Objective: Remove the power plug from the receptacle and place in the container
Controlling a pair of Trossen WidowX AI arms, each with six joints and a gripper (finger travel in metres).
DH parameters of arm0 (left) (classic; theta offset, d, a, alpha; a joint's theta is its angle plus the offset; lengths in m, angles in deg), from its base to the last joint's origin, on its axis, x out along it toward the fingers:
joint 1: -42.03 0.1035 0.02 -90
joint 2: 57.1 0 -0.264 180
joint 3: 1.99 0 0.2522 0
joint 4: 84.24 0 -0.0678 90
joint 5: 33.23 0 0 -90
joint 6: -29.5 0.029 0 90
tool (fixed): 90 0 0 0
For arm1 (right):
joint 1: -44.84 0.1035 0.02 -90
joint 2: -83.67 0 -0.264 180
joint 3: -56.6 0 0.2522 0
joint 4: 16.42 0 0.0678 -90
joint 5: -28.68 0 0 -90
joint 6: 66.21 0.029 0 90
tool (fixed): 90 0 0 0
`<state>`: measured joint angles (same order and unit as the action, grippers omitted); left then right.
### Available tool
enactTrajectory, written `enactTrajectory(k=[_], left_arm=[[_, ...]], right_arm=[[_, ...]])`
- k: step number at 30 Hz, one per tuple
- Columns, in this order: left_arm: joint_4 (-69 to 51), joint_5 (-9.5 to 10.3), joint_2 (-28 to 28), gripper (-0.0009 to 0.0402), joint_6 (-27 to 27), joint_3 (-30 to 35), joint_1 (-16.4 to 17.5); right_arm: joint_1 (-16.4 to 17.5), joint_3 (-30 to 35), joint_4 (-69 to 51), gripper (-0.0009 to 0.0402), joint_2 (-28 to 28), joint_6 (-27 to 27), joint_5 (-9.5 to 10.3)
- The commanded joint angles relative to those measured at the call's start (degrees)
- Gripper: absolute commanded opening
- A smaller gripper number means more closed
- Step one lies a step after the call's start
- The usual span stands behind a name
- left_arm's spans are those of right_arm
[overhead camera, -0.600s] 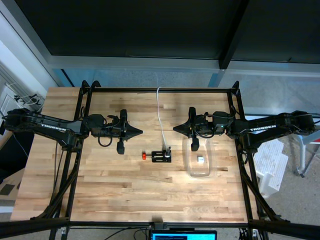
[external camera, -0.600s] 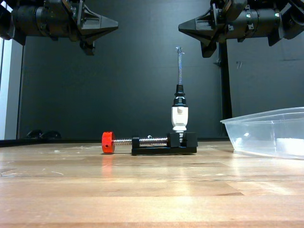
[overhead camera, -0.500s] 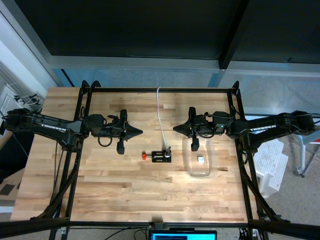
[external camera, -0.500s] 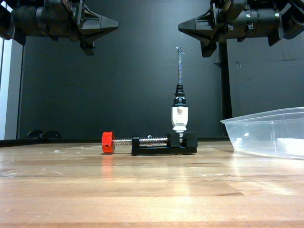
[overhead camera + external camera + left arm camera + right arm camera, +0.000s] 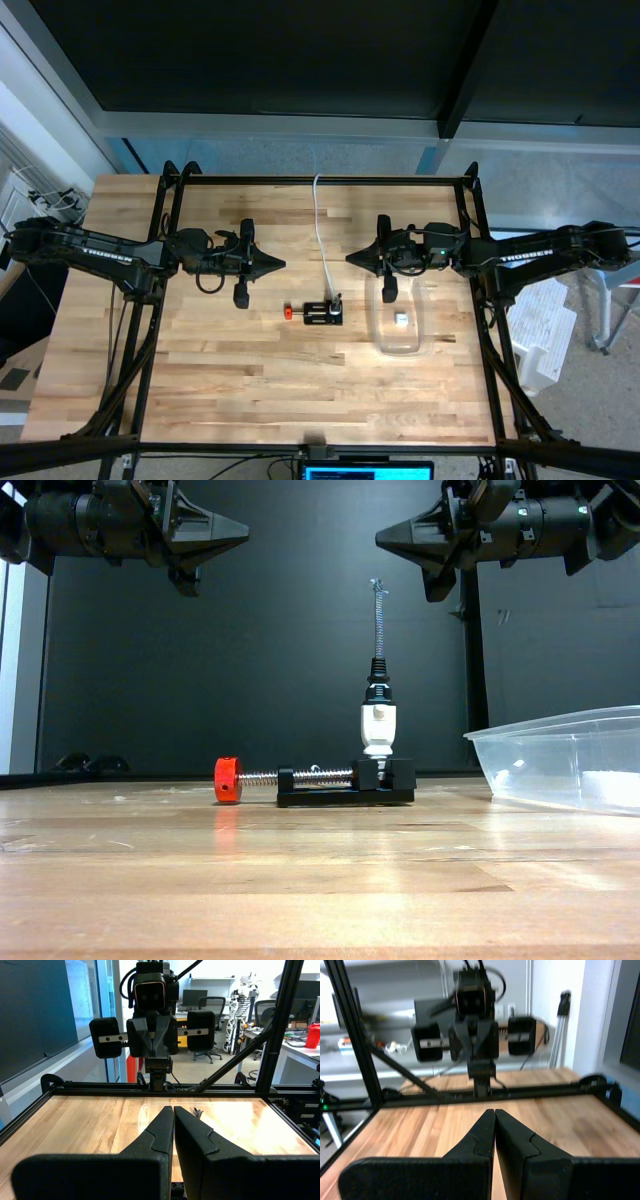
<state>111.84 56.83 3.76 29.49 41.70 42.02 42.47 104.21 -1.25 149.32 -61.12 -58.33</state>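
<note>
**Hands both closed and empty, high above the plug**

Left hand [image 5: 280, 265]: tips pressed together, nothing held. It hangs high over the surface [image 5: 200, 380], up and left of the vise [image 5: 345, 780]. Red-orange knob [image 5: 227, 780] is at the vise's left end.

Power plug [image 5: 376, 695] sits upright in the white receptacle [image 5: 378, 728], thin tail pointing straight up. It is between the two hands and well below both.

Right hand [image 5: 350, 258]: likewise closed and empty, up and right of the plug. The clear container [image 5: 400, 350] lies just right of the vise, with a small white cube [image 5: 400, 319] inside.

Step in hand, by my reading, is the approach:
- Open before descending.
- Come down vertically and straddle the black plug body, not the tail or the white shell.
- Pull straight up along the plug axis.

Right hand looks better placed for the drop.
</note>
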Motion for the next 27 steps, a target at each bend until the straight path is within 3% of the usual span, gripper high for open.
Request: enactTrajectory(k=[1, 9, 18, 25, 27], left_arm=[[0.0, -0.02, 0.0, 0.0000, 0.0, 0.0, 0.0], [0.0, -0.02, 0.0, 0.0000, 0.0, 0.0, 0.0], [0.0, -0.02, 0.0, 0.0000, 0.0, 0.0, 0.0], [0.0, -0.02, 0.0, 0.0000, 0.0, 0.0, 0.0], [0.0, 0.00, 0.0, 0.0000, 0.0, 0.0, 0.0]], right_arm=[[0.7, 3.2, -9.9, 0.0000, 0.0, -0.2, 0.26], [3.0, 11.6, -35.5, 0.0000, 0.3, -1.1, 0.09], [5.0, 18.8, -52.2, 0.0005, 2.9, -2.2, -0.59], [5.5, 26.7, -65.3, 0.0059, 9.0, -2.4, -0.70], [5.9, 28.8, -67.4, 0.0084, 10.8, -2.3, -2.25]])
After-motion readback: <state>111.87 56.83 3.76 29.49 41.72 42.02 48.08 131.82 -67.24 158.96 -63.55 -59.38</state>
